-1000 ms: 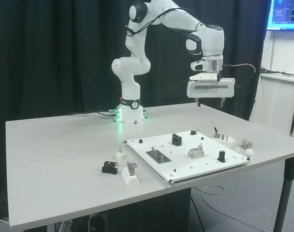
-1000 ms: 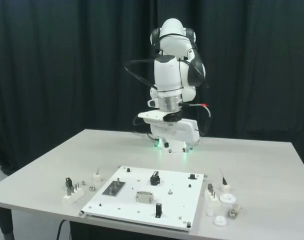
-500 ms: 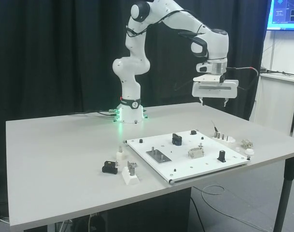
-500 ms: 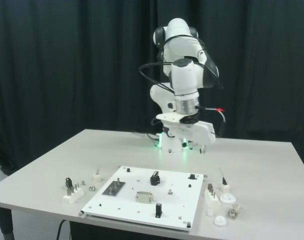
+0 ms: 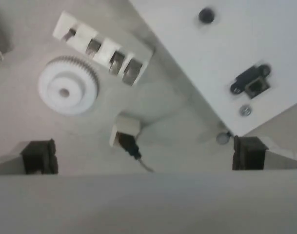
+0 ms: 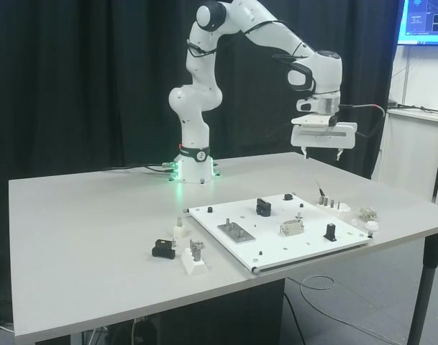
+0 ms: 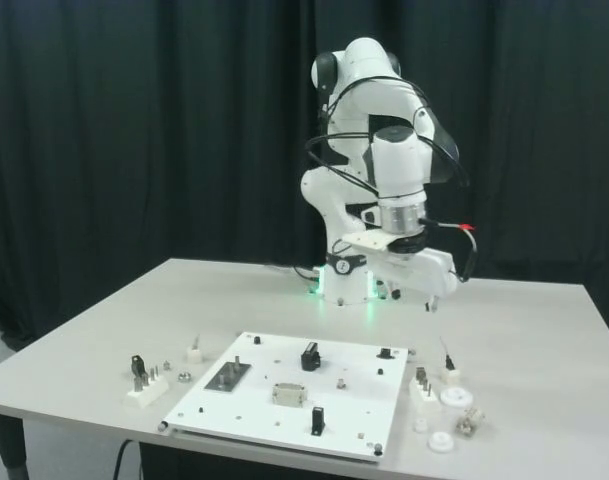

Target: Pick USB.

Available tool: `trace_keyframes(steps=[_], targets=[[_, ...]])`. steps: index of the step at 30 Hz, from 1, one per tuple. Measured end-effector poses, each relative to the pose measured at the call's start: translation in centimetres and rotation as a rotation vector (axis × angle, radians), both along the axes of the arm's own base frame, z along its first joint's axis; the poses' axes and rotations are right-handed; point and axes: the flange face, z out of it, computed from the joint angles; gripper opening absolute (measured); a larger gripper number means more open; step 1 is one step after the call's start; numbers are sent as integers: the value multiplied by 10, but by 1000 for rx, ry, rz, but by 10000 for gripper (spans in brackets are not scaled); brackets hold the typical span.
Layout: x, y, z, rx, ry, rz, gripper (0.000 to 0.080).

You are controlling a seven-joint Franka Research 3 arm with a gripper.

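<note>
- Where the white board (image 5: 265, 44) ends, the USB (image 5: 125, 130) stands in its small white holder on the grey table (image 6: 89, 215) (beside a white gear (image 5: 68, 85)).
- High above it, well apart, the gripper (image 5: 143, 155) hangs with jaws spread wide, holding nothing.

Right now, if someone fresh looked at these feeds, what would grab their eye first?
Probably the white arm, reaching high over the far right part of the grey table, its gripper open and holding nothing. Below it lies the white board of small fittings. In the wrist view, a white gear and a small white holder with a black plug sit on the table beside that board.
</note>
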Motion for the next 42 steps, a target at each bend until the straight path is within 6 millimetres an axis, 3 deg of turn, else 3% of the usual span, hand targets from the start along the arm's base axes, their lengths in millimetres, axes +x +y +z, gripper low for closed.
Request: trace_keyframes(steps=[19,42], targets=[[-45,35,-19,18,-69,-131,802],[-56,36,-42,35,-101,-172,802]])
